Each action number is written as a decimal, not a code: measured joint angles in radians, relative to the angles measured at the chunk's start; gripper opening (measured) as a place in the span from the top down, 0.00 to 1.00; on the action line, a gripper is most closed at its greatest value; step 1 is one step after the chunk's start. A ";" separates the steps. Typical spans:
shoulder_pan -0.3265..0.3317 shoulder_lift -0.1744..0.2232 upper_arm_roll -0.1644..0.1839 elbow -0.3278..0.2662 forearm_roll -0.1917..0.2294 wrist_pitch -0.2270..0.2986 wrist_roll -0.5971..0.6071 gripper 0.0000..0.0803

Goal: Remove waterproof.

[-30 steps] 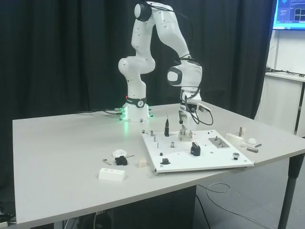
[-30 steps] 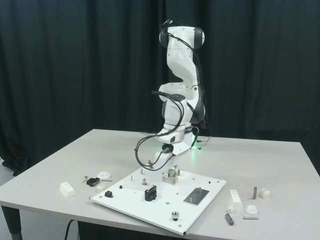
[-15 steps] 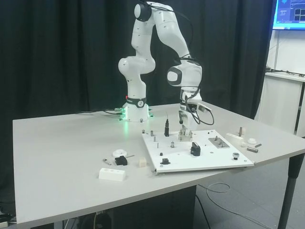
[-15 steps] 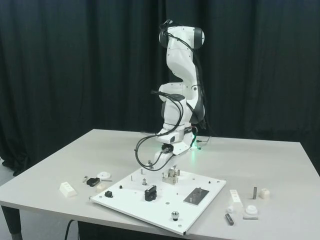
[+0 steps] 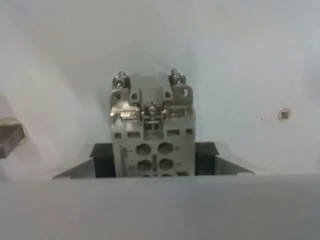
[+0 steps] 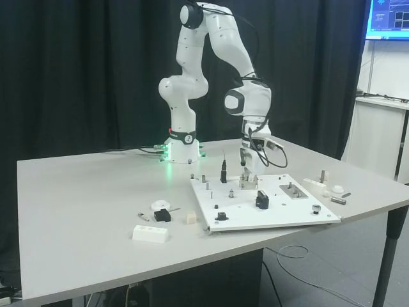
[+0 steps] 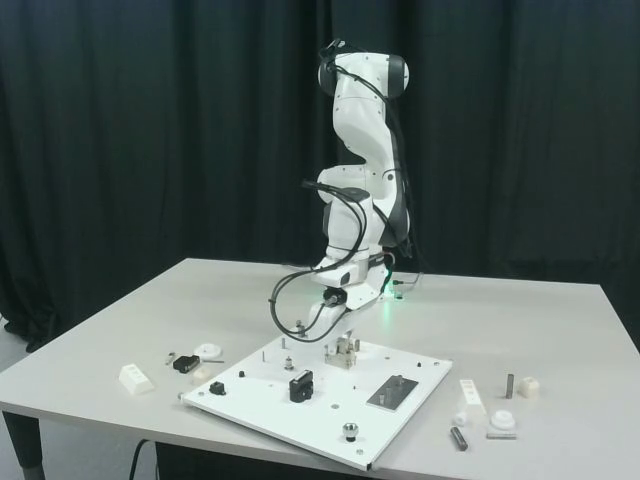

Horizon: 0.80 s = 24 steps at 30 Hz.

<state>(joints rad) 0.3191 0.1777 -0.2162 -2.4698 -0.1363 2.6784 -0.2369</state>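
The connector (image 5: 152,132), which I take to be the waterproof one, sits upright on the white board (image 6: 281,214), toward the board's far middle. In the wrist view it's dead centre: a grey block with round holes in its face, a metal latch across it and two screw heads at the end. It stands in a dark frame on the board. In the first room view it's the small grey lump (image 6: 247,183) right under the arm, and in the second room view you can spot it too (image 7: 343,353).

The gripper (image 6: 246,167) hangs straight over the connector, very close. Can't tell whether it touches, and none of the views shows how the claw stands, so no call there.

On the board around it: a black block (image 6: 261,200) just in front of the connector, a thin black upright piece (image 6: 223,173) beside it on the base side, a grey plate with pegs (image 6: 293,190) on the other side, a small black part (image 6: 221,216) near the front edge, and a knob (image 6: 316,209) at the front corner.

Off the board, on the grey table (image 6: 83,198): a white block (image 6: 151,234), a white disc with a black bit (image 6: 161,210), a little cube (image 6: 190,217). On the far side there are a few white pieces (image 6: 323,187) and a dark pin (image 6: 338,200). The arm's base (image 6: 181,147) glows green.
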 joint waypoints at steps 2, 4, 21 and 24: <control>0.000 -0.001 0.000 0.002 0.001 -0.004 0.000 0.61; 0.000 -0.002 0.001 0.005 0.001 -0.010 0.000 0.61; -0.003 -0.004 0.001 0.017 0.003 -0.043 0.000 0.61; -0.003 -0.006 0.001 0.018 0.005 -0.048 0.000 0.61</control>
<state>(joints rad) 0.3161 0.1719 -0.2154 -2.4514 -0.1314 2.6304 -0.2369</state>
